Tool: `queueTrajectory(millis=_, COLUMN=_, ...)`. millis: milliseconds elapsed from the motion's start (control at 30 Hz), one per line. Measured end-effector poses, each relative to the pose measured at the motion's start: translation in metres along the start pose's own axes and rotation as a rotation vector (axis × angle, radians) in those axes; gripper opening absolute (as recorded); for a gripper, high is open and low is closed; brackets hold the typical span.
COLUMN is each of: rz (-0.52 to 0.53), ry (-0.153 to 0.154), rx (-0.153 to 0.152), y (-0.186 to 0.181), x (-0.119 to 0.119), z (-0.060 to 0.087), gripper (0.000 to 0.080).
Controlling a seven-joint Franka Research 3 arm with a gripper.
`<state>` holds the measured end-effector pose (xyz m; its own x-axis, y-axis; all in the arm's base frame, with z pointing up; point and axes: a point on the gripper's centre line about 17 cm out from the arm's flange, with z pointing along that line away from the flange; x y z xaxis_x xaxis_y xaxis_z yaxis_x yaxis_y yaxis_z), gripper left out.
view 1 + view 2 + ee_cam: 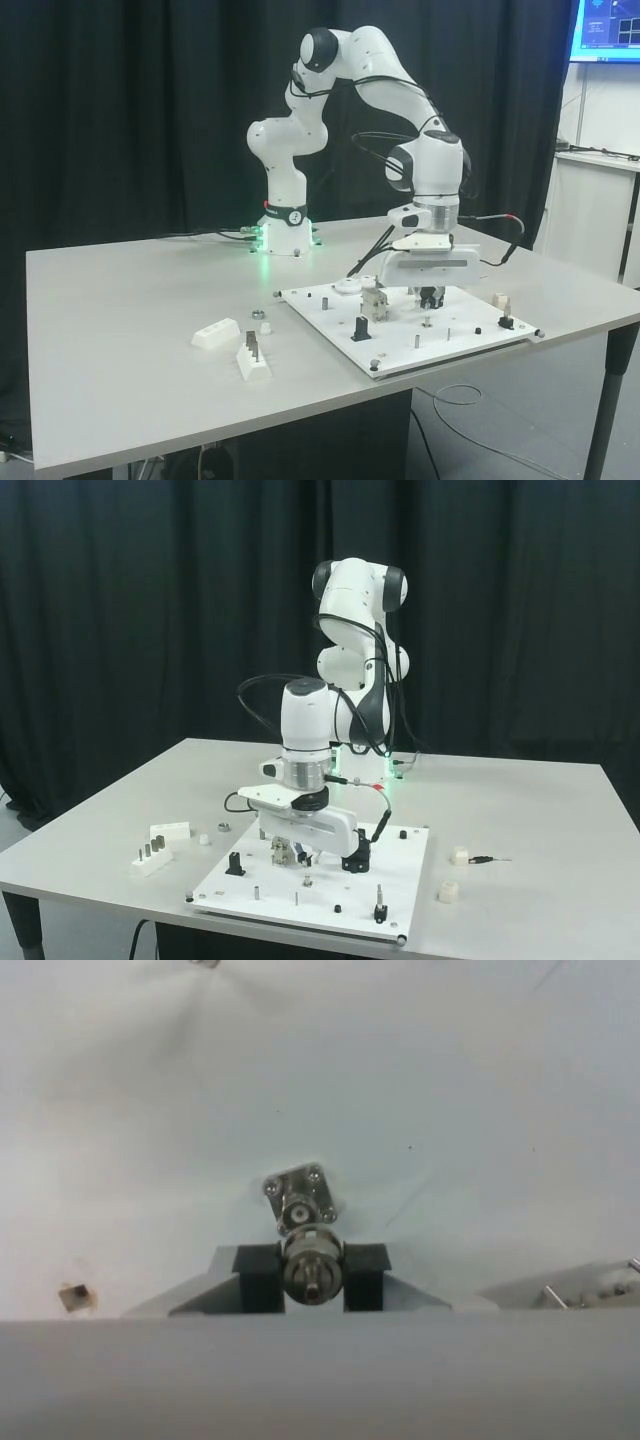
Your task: Insert BNC.
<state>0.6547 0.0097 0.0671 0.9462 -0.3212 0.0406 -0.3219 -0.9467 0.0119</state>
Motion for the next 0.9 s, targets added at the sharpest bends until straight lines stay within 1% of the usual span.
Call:
queueTrajectory(millis=367, rz=-0.002, ry=0.024, rx=0.005, y=-0.0018, x=0.0026, z=0.0028, gripper=0.0124)
queueTrajectory(millis=900, rz=-0.004, ry=0.017, rx=0.001, y=-0.0016, x=-0.0006, z=0.0091, gripper=0.0124)
